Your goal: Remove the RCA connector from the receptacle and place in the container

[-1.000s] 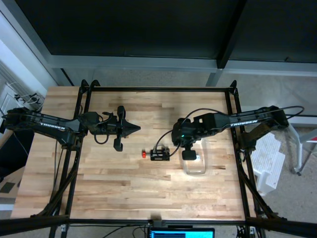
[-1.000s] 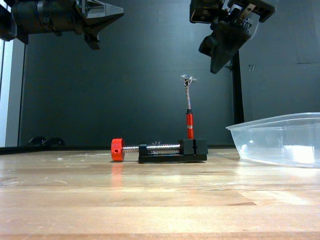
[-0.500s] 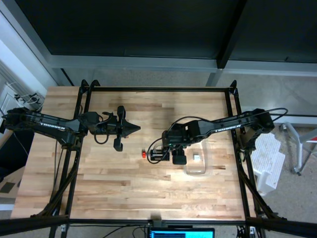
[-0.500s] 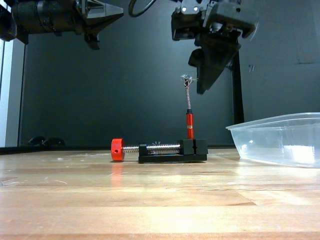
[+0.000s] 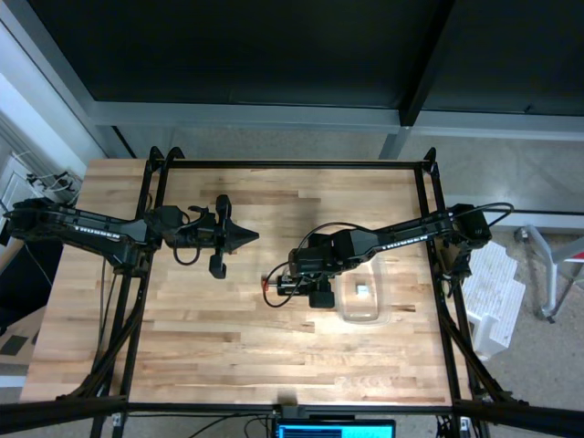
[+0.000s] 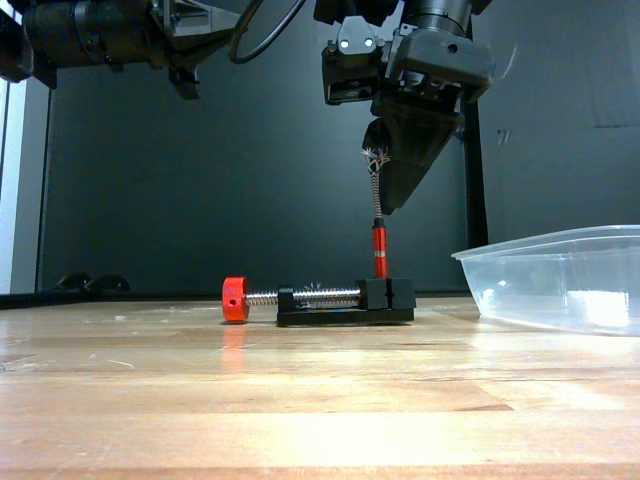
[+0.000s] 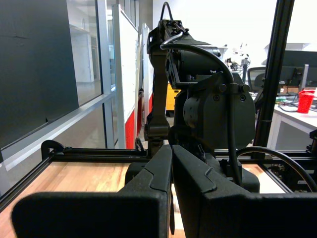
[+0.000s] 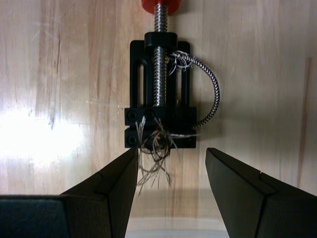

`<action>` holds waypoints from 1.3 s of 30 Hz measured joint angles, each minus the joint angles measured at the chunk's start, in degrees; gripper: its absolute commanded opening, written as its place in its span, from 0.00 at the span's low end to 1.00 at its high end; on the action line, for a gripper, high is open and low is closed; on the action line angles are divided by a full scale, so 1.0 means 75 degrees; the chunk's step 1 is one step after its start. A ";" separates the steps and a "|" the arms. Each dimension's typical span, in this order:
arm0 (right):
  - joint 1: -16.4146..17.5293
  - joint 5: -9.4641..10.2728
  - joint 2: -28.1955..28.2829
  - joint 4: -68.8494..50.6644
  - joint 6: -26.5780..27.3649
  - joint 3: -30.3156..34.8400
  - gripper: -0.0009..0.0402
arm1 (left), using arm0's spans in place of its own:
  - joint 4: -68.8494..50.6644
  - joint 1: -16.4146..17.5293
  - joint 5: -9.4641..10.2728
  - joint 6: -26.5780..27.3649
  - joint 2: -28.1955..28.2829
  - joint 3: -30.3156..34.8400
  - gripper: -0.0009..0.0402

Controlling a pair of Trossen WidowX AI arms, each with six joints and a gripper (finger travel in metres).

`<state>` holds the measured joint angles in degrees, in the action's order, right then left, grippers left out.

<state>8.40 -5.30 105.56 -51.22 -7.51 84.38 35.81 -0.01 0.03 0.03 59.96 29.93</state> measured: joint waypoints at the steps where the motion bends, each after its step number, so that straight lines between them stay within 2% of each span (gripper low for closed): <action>1: 0.0003 -0.0041 0.0000 0.0055 -0.0006 -0.0026 0.48 | 0.0003 0.0000 0.0000 -0.0003 0.0000 0.0003 0.02; 3: 0.0012 -0.0149 0.0003 0.0085 -0.0012 -0.0064 0.48 | 0.0003 0.0000 0.0000 0.0000 0.0000 0.0000 0.02; 14: 0.0047 -0.0152 0.0015 0.0446 -0.0015 -0.0259 0.48 | 0.0003 0.0000 0.0000 0.0000 0.0000 0.0000 0.02; 30: 0.0128 -0.0128 0.0420 0.0752 -0.0102 -0.0309 0.48 | 0.0009 0.0000 0.0003 0.0000 0.0000 0.0000 0.02; 33: 0.0131 -0.0128 0.0423 0.0755 -0.0102 -0.0309 0.45 | -0.0003 0.0000 0.0003 -0.0003 0.0000 0.0000 0.02; 39: 0.0137 -0.0128 0.0425 0.0772 -0.0102 -0.0306 0.33 | 0.0000 0.0000 0.0003 -0.0003 0.0000 0.0000 0.02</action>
<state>9.43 -6.26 108.75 -45.43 -8.27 82.08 35.81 -0.01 0.05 0.01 59.96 29.93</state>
